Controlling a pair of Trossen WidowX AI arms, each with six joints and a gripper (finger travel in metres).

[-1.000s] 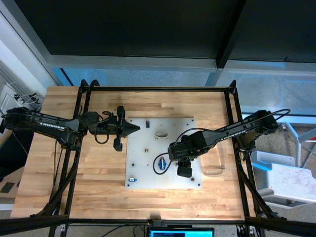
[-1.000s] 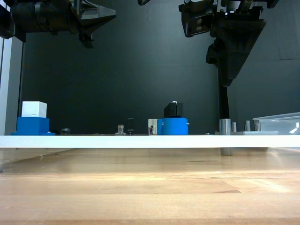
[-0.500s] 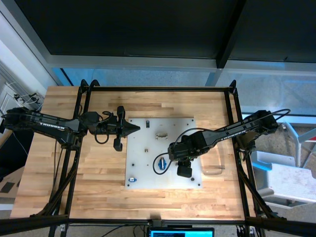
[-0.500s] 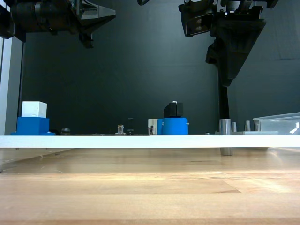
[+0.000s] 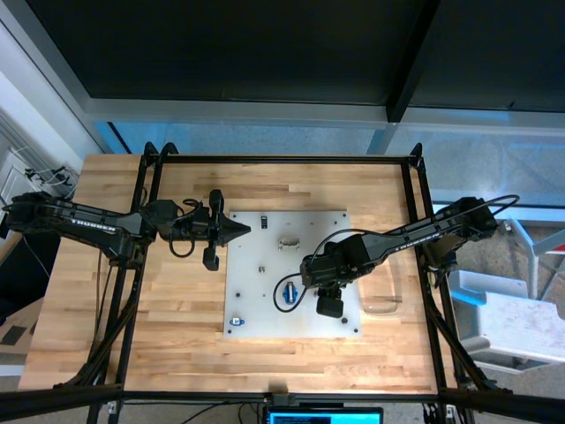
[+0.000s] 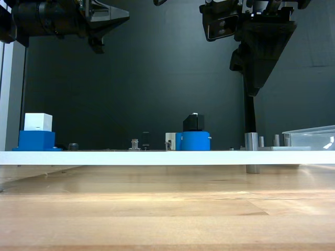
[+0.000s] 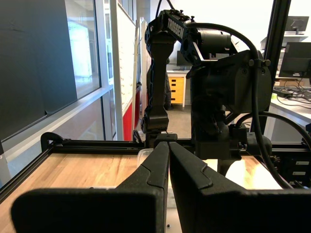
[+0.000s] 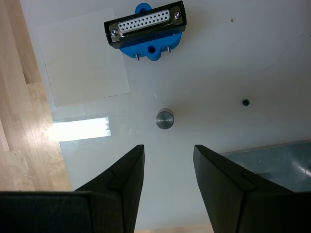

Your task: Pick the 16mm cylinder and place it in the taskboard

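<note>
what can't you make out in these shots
Right wrist view: the 16mm cylinder, beneath the open right tool, shows end-on, so its height is hidden; the clear tray is cut by the edge.
High view: the right arm over the taskboard covers the 16mm cylinder.
Left wrist view: the shut left tool, parked by the taskboard's left edge, hides most of the taskboard.
Low view: the taskboard is edge-on; its holes don't show.

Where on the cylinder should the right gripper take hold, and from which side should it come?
Probably best by its curved side wall, coming straight down from above. The cylinder stands upright on the taskboard, its round top facing the open right gripper above, with bare board all round it for the fingers. The left gripper is shut, parked above the board's left edge.
</note>
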